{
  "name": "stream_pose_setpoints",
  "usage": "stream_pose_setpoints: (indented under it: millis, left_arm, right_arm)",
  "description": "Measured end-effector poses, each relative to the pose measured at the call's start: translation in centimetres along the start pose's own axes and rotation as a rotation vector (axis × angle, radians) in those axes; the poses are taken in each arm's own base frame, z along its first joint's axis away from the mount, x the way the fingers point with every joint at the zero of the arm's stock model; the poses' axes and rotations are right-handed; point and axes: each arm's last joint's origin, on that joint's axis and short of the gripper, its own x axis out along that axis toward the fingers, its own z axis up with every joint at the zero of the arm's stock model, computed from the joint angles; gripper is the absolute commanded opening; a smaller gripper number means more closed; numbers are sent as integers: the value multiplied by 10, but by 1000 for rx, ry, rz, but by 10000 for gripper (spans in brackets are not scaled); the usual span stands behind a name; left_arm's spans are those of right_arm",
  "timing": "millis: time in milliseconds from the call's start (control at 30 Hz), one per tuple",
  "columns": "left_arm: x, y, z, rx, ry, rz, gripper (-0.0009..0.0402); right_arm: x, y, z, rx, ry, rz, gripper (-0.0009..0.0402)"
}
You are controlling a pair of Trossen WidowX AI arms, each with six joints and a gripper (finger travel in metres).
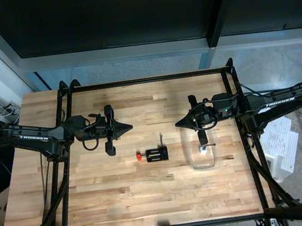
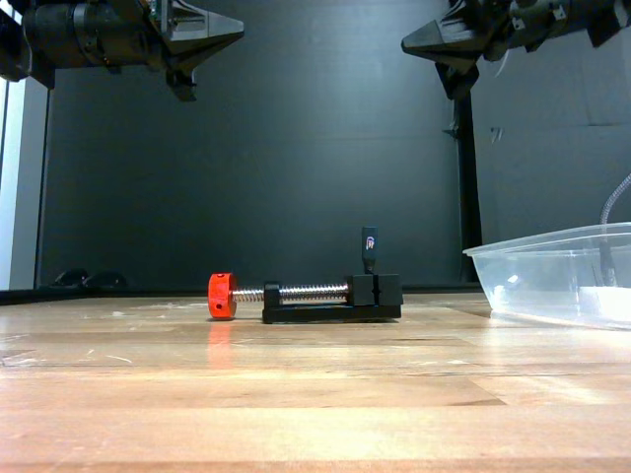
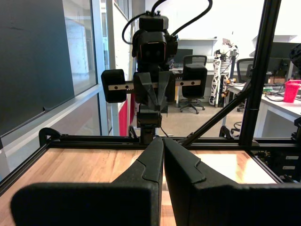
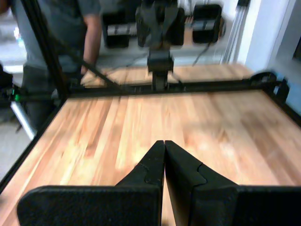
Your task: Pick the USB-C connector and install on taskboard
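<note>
The taskboard [image 1: 157,155] lies flat on the wooden table [image 1: 124,201], a small black block with its orange-red knob [image 1: 139,157] on the end that faces the left arm and a bare threaded screw running from the knob into the block. A short dark pin [image 2: 369,248] stands upright on the end of the taskboard away from the knob. On that same side of the taskboard, near it but not touching, sits a clear plastic tray [image 1: 192,163]. Inside the tray lies the USB-C connector [image 1: 209,145], a slim dark sliver just beside a small white cube [image 1: 202,149]; whether the two touch cannot be told. The left tool [image 1: 129,128] hangs in the air above the table, beyond the taskboard and off toward its knob end, well apart from it, with its fingers pressed together and nothing between them. The right tool [image 1: 178,125] hangs at a similar height beyond the taskboard on its pin side, closer to the tray than the left tool is, its fingers also pressed together and holding nothing. The two tools point toward each other across the space behind the taskboard, and both ride well above it in the low view
</note>
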Motion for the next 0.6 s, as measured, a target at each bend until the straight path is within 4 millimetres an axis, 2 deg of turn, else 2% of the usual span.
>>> stream_pose_setpoints:
  millis: [367,600]
  left_arm:
    - [0,0,0,0,0,0,0]
    - [0,0,0,0,0,0,0]
  right_arm:
    - [-5,2,3,2,519,-11,0]
    - [-9,4,5,3,724,-22,0]
